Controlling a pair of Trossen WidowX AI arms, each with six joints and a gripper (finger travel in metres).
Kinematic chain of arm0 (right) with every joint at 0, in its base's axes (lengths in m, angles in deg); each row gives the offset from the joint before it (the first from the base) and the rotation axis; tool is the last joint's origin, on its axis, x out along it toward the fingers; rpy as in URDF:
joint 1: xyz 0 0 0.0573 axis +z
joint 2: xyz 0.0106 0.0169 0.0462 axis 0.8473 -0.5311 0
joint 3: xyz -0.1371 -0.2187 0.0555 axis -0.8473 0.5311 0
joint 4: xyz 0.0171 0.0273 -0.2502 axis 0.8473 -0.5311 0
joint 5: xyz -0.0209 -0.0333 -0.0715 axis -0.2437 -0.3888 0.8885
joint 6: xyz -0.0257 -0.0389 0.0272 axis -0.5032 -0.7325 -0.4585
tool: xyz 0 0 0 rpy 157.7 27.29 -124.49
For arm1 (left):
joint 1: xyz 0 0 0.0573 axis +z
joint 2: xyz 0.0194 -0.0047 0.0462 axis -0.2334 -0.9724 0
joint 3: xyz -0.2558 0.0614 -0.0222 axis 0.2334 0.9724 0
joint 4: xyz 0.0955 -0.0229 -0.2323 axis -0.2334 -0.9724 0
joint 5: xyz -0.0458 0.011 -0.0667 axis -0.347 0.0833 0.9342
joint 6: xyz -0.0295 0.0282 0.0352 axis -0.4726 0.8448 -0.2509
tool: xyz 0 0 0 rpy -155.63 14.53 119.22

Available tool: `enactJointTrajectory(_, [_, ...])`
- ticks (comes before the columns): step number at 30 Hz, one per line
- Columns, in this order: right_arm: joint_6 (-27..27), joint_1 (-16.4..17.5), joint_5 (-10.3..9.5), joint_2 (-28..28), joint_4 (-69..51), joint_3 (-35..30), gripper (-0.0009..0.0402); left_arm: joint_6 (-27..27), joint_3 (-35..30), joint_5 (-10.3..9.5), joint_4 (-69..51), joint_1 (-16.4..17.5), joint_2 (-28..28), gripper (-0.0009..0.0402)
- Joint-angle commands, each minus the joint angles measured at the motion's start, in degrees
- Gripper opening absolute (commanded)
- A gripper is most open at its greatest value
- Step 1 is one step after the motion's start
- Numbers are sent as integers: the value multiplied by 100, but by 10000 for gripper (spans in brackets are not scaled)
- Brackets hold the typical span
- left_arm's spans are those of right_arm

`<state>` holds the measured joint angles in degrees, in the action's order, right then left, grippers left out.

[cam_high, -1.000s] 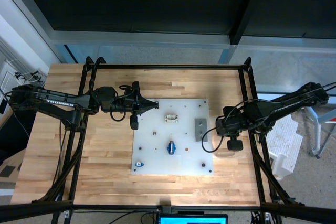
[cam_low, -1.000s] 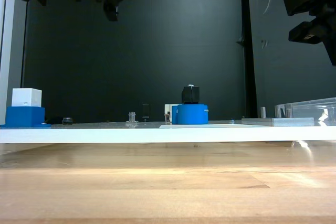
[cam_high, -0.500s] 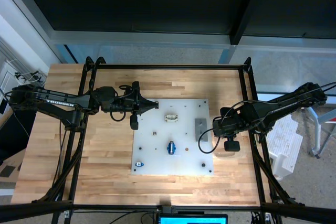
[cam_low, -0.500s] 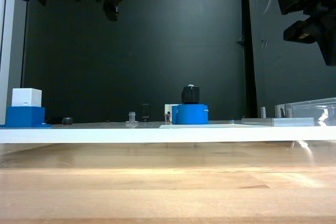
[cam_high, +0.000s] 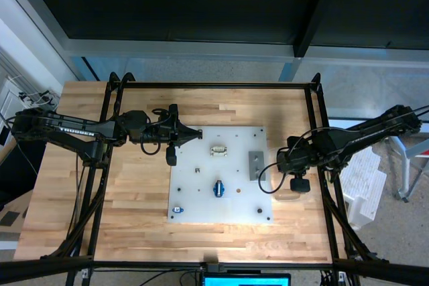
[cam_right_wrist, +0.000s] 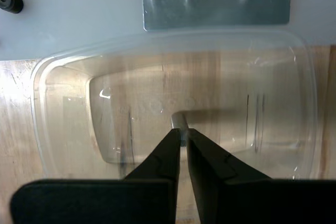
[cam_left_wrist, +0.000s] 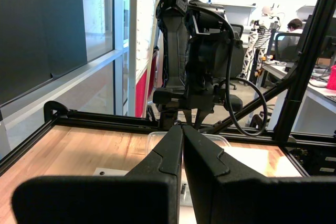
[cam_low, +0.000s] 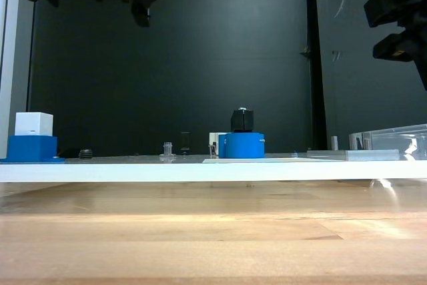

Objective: Pick the 16mm cylinder and install on the taskboard

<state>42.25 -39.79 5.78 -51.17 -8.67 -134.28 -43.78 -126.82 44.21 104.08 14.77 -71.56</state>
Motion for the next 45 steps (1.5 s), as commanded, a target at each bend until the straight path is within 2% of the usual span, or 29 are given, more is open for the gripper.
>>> enactJointTrajectory(1, [15, 15, 2, 114, 4, 149, 53, 2, -2, 2, 2, 0, 0, 0])
enactJointTrajectory(5, [79, 17, 17, 199, 11, 323, 78, 2, -2, 2, 4, 0, 0, 0])
enactJointTrajectory(9, [273, 24, 280, 216, 22, 413, 101, 2, -2, 2, 2, 0, 0, 0])
enactJointTrajectory(16, [269, 48, 225, 208, 352, 636, 151, 2, -2, 2, 2, 0, 0, 0])
enactJointTrajectory(21, [269, 225, 214, 166, 476, 728, 177, 2, -2, 2, 2, 0, 0, 0])
enactJointTrajectory(25, [278, 326, 223, 133, 481, 787, 181, 2, -2, 2, 2, 0, 0, 0])
enactJointTrajectory(45, [568, 352, 219, 11, 1143, 1388, 181, 2, -2, 2, 0, 0, 0, 0])
